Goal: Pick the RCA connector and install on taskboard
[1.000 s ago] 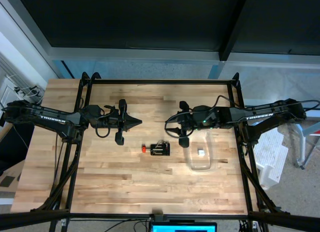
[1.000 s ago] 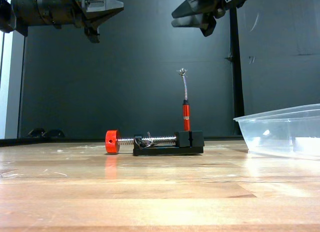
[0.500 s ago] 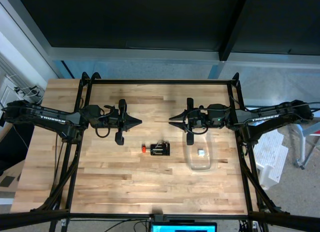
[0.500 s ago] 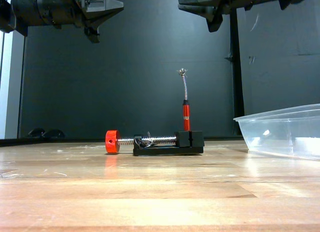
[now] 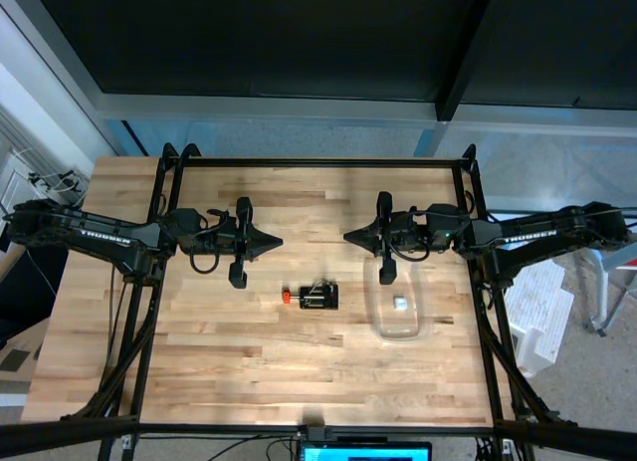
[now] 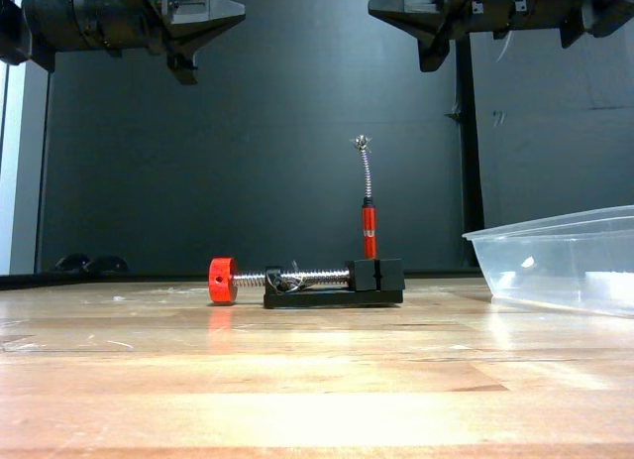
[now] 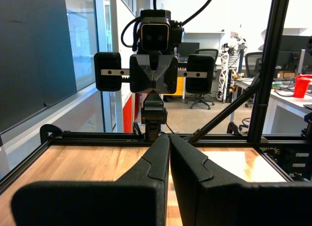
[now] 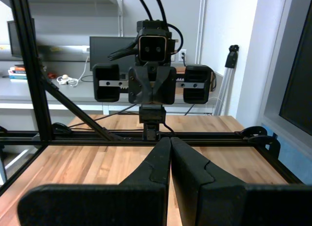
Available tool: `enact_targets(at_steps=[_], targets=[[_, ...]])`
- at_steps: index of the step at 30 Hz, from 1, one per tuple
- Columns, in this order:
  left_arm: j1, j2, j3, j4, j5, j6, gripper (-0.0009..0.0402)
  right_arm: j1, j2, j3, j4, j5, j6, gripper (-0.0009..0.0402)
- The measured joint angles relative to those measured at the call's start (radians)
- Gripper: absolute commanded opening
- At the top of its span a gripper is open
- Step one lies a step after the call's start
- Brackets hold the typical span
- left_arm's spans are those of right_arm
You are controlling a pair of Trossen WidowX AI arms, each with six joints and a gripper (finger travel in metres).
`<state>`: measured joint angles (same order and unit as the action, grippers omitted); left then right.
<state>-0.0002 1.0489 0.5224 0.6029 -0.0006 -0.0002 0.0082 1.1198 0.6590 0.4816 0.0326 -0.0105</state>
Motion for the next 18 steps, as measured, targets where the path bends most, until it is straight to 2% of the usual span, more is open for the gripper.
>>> enact_targets(at_steps=[18], targets=[[0.000,0.000,0.000,0.000,0.000,0.000,0.0000,0.000,-0.008,-0.016,0.001,-0.010,0.001,0.0000]])
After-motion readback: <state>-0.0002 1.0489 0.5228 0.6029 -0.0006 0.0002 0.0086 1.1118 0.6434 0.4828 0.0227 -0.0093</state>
